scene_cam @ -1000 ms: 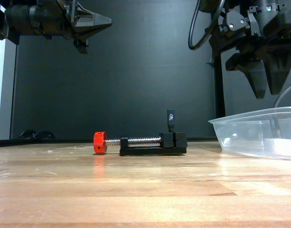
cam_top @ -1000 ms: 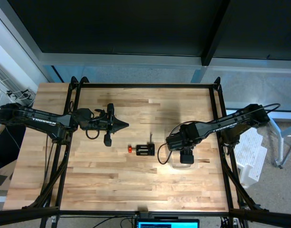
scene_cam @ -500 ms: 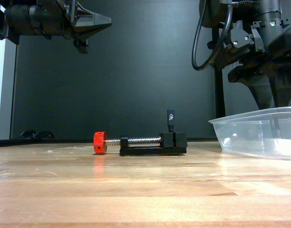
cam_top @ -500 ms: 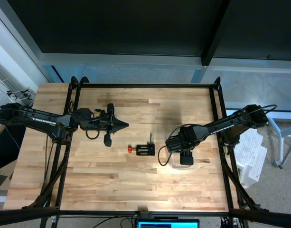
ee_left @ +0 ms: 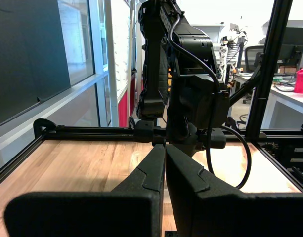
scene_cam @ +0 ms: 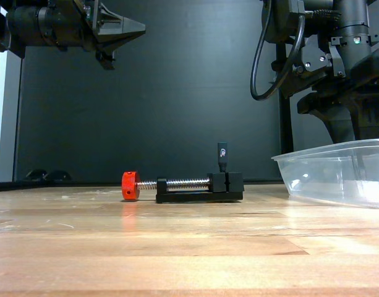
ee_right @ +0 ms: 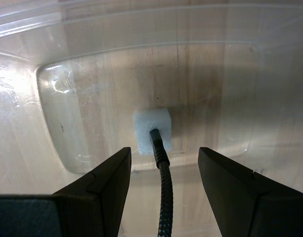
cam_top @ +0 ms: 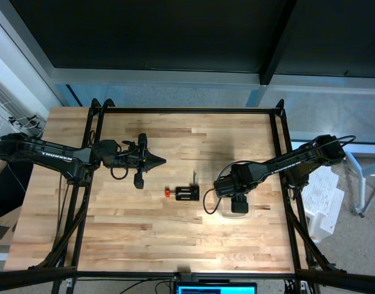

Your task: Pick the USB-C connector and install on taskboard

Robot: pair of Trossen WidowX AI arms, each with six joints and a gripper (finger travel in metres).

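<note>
Nearest the worktop's (cam_top: 144, 245) front edge, on its right half, sits a clear plastic tray (scene_cam: 325, 153) with thin glossy walls and rounded corners. The butcher-block wood grain shows through its floor. A small white foam cube (ee_right: 152, 123) rests near the middle of that floor. The USB-C connector (ee_right: 157, 145), a slim dark plug on a black braided cable, stands with its tip pushed into the cube's top face.

The right hand (ee_right: 163, 150) hangs straight over it, pointing down, its tips lowered below the tray's rim. Its two matte black wedge-shaped fingers (ee_right: 109, 173) are spread wide, one on each side of the plug and touching neither plug nor cube. It grasps nothing.

Further back, about the centre of the worktop and well apart from the tray, lies the taskboard (scene_cam: 198, 185). It is a low black rectangular block with a bright threaded metal screw (scene_cam: 183, 184) running along its length. The screw ends in a ribbed red-orange knob (scene_cam: 130, 185) that faces the left edge. A thin dark pin (scene_cam: 222, 156) stands upright on the block's other end.

Farther still, high above the left half, the left hand (ee_left: 164, 146) lies level, its tapered fingers pressed together to a point, clenched on nothing.
</note>
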